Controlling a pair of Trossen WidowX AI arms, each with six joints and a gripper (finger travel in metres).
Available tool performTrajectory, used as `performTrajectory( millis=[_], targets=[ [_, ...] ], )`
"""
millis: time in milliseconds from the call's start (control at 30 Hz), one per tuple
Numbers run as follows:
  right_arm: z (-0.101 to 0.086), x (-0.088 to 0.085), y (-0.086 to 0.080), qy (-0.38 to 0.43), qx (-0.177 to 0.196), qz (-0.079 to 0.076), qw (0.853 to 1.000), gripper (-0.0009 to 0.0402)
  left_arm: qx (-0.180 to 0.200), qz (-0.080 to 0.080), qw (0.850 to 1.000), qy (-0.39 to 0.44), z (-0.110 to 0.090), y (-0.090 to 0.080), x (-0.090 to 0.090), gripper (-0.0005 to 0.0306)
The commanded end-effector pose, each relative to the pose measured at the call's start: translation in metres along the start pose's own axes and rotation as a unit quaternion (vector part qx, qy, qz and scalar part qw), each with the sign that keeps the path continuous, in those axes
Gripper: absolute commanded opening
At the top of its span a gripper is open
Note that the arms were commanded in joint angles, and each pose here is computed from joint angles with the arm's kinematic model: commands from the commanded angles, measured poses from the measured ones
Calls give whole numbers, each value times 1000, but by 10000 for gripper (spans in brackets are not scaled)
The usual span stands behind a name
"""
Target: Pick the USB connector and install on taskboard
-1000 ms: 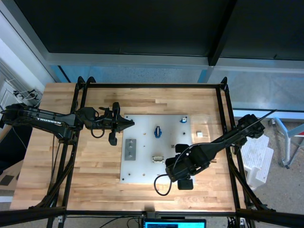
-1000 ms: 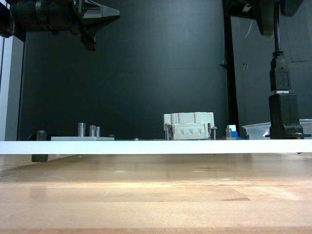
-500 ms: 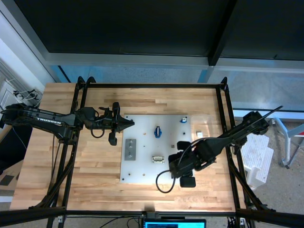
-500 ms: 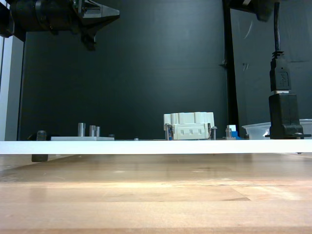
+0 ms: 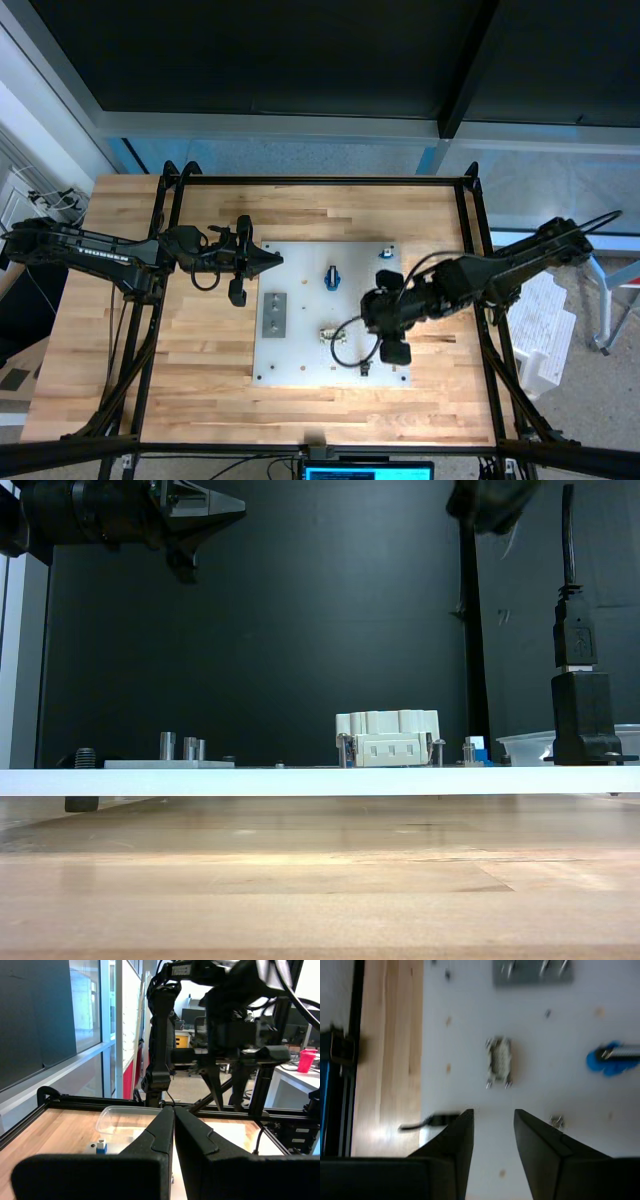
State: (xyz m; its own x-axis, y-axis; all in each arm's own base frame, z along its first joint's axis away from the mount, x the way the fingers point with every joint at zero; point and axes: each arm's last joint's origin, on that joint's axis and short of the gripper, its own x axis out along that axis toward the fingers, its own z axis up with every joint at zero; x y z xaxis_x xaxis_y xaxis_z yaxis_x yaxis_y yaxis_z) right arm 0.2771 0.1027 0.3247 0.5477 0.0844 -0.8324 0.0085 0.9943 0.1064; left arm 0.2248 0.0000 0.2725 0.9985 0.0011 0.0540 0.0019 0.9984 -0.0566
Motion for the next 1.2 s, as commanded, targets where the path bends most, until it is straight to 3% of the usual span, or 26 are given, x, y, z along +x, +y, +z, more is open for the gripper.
performTrajectory(
  millis=[33, 267, 367, 500, 700, 967, 1200],
  targets=[
    [-1, -3, -16, -45, -4, 1, 999, 69, 0, 0, 1000, 0, 0, 0, 0, 0],
    [-5, -11, -48, -125, -25, -13, 992, -4, 0, 0, 1000, 0, 0, 0, 0, 0],
    [-5, -16, -58, -161, -34, -21, 986, 4, 0, 0, 1000, 0, 0, 0, 0, 0],
    [-5, -19, -71, -222, -39, -7, 974, 0, 0, 0, 1000, 0, 0, 0, 0, 0],
    [-9, -21, -85, -308, -44, -13, 950, 0, 0, 0, 1000, 0, 0, 0, 0, 0],
    [-17, -16, -96, -426, -34, -15, 904, 0, 0, 0, 1000, 0, 0, 0, 0, 0],
    [-28, -5, -103, -473, -27, -17, 881, 0, 0, 0, 1000, 0, 0, 0, 0, 0]
  ],
)
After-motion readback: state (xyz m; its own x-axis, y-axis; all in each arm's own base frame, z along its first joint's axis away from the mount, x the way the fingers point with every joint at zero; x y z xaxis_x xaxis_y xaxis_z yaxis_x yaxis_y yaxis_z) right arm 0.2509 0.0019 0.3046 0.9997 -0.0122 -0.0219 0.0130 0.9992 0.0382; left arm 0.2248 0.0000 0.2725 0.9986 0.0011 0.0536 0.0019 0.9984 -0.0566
